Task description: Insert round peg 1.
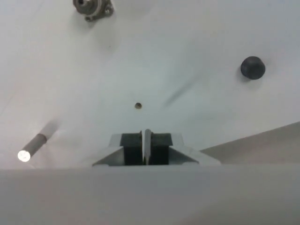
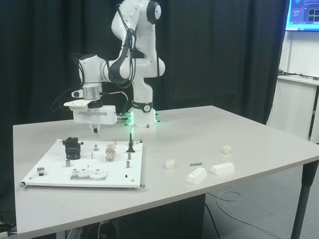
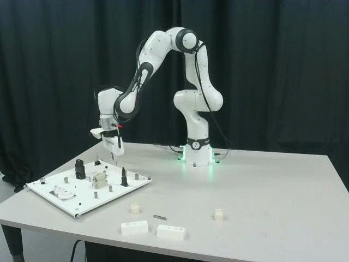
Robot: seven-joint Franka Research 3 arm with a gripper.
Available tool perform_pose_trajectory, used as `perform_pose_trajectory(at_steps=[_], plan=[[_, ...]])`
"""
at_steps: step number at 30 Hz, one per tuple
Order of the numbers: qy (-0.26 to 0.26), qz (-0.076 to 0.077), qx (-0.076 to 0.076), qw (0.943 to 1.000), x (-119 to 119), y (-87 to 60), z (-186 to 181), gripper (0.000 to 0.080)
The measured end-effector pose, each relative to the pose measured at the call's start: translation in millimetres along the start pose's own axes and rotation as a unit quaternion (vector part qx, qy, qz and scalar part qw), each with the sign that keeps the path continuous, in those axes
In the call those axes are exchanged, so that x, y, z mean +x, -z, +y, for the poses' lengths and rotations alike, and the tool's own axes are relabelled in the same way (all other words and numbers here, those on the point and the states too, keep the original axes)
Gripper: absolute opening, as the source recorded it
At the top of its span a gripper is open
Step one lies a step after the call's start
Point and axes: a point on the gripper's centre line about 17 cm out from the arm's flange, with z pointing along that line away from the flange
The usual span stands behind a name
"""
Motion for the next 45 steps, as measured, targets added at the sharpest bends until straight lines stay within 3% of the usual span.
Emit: perform_pose_trajectory(at_steps=[11, 27, 45], plan=[[0.017, 0.009, 0.001, 0.9998, 3.6, -9.0, 3.2, 0.0034], [0.02, 0.003, 0.009, 0.9997, -2.1, -23.3, -1.0, 0.0034], [0.024, 0.007, 0.015, 0.9996, -0.8, -23.6, -3.2, 0.0034]])
